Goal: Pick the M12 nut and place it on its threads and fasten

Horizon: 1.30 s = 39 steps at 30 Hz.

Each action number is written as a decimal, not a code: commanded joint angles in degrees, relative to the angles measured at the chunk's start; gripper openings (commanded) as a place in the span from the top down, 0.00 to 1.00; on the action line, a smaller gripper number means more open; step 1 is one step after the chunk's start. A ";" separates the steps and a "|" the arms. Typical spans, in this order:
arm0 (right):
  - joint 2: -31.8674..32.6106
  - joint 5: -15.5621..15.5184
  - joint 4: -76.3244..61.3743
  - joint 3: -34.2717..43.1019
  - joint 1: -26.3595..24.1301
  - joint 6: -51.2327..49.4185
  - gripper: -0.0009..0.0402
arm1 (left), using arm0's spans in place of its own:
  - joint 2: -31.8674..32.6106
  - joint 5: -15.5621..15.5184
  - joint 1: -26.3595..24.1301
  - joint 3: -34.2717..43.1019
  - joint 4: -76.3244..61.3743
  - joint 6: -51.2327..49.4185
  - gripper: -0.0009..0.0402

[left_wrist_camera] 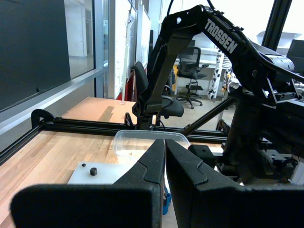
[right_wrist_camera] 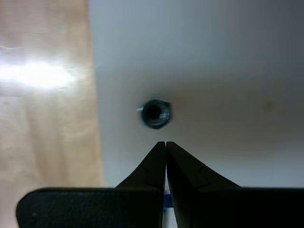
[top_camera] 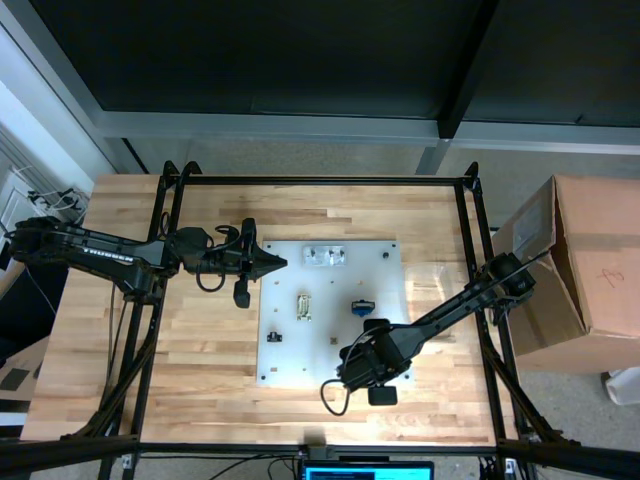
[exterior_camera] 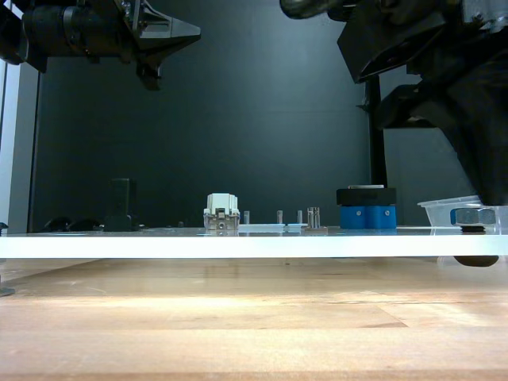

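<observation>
Underneath right tool (right_wrist_camera: 166, 142), nut (right_wrist_camera: 154, 113); left tool (left_wrist_camera: 165, 141) aloft

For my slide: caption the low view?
Silver nut on its stud; right gripper, shut, hangs above it; left gripper, shut, high at left.

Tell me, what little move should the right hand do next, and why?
Probably open and drop around the nut to twist it down. The nut sits free on its stud; the right hand is shut, empty, above it. The left hand hangs shut over the board's left edge.
</observation>
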 commanded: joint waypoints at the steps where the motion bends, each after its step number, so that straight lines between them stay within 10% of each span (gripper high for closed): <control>1: 0.09 2.23 0.28 0.04 -0.04 0.74 0.98 | 0.00 0.00 0.02 0.02 0.02 0.00 0.98; 12: 0.09 2.25 2.86 -1.42 0.00 1.33 0.98 | 0.00 0.00 0.02 0.00 0.02 0.02 0.98; 18: 0.07 -18.40 8.00 -3.61 -0.02 -0.85 0.98 | 0.00 0.00 0.02 0.02 0.02 0.00 0.98; 35: -2.49 2.36 4.68 -3.61 0.02 2.71 0.98 | 0.00 0.00 0.02 0.00 0.02 0.00 0.98; 39: -2.49 3.34 5.70 -3.69 0.13 2.58 0.98 | 0.00 0.00 0.00 0.00 0.02 0.00 0.98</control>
